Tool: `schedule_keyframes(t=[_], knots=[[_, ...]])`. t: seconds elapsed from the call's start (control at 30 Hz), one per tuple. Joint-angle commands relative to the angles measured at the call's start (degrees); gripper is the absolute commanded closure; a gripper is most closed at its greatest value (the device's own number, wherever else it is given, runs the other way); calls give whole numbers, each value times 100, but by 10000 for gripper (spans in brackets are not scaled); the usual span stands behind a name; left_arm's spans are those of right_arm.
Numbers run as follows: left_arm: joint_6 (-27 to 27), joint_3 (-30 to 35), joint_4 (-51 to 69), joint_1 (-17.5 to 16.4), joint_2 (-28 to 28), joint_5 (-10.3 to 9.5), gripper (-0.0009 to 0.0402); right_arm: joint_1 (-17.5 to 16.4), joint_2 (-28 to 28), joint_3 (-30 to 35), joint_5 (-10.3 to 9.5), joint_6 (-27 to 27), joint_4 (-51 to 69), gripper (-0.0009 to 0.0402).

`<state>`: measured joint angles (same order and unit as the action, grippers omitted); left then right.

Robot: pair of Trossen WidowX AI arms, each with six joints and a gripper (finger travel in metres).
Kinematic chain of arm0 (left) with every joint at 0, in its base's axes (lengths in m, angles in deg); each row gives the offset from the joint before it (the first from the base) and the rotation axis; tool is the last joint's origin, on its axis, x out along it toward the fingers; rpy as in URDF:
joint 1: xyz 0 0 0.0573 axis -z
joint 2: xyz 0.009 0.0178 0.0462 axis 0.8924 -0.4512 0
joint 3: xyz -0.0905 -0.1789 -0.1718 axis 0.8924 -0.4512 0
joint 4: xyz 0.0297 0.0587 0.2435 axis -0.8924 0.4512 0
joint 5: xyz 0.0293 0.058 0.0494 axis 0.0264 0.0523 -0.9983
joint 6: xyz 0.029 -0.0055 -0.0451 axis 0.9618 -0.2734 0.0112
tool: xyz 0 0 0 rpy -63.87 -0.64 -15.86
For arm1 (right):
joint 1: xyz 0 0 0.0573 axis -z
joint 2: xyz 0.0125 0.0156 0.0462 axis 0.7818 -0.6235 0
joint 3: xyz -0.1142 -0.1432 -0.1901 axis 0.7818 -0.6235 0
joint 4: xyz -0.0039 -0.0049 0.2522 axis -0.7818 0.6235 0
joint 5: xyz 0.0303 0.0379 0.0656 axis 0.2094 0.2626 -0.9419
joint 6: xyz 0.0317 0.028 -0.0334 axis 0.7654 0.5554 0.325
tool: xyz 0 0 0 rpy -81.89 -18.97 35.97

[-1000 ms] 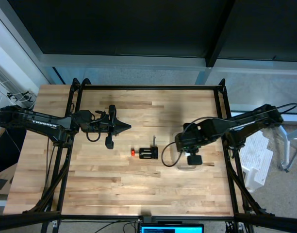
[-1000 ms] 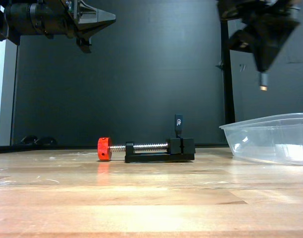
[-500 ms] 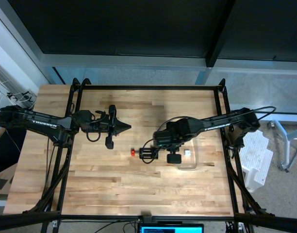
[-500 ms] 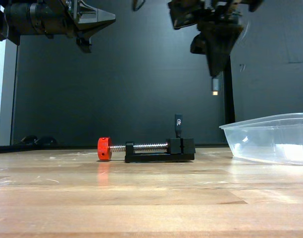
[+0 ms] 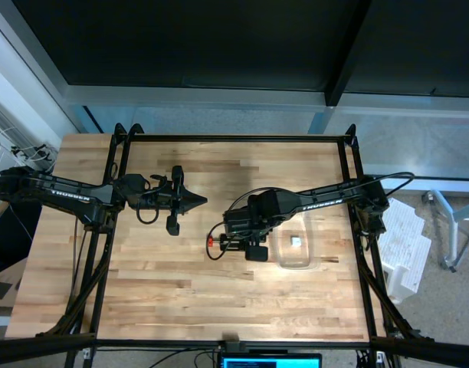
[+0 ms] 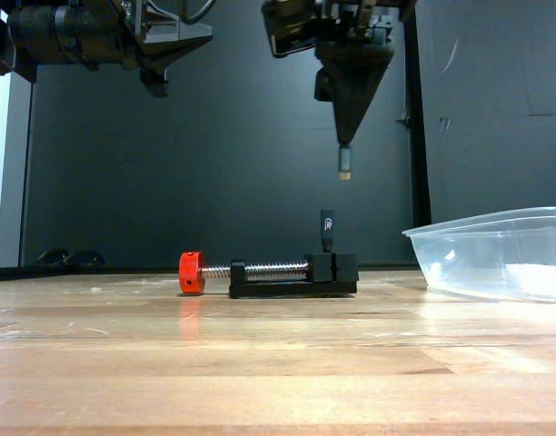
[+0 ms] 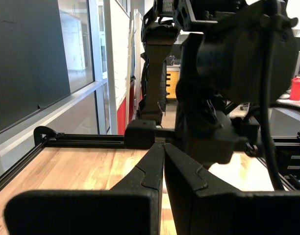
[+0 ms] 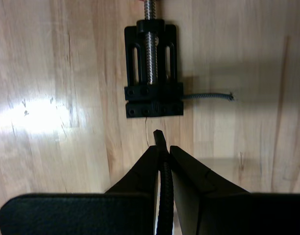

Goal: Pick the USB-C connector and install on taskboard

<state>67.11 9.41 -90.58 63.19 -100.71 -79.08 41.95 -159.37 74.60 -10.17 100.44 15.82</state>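
Misalignment looms: the right gripper (image 6: 344, 145), clamped on the USB-C connector (image 6: 344, 162), hangs slightly off-line above the upright pin (image 6: 326, 227) on the taskboard (image 6: 292, 275), so descending could jam it, while the closed left gripper (image 6: 201, 34) idles far left.

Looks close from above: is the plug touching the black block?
Apart. Low view: USB-C connector in right gripper hangs above taskboard, dark gap between. Left gripper parked high, left.

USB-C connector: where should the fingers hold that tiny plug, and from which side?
By its upper body, from straight above, as the right gripper does in the air near the taskboard: the USB-C connector hangs upright, its tip left free to go in. The left gripper is parked high, shut.
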Motion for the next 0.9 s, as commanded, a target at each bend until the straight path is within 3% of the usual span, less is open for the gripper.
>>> schedule_keyframes(t=[0.03,0.9], knots=[[2,2,-2,-2,0,2,393,0,-162,133,-4,0,59,393],[2,2,-2,-2,0,2,393,11,-348,118,55,177,-269,393]])
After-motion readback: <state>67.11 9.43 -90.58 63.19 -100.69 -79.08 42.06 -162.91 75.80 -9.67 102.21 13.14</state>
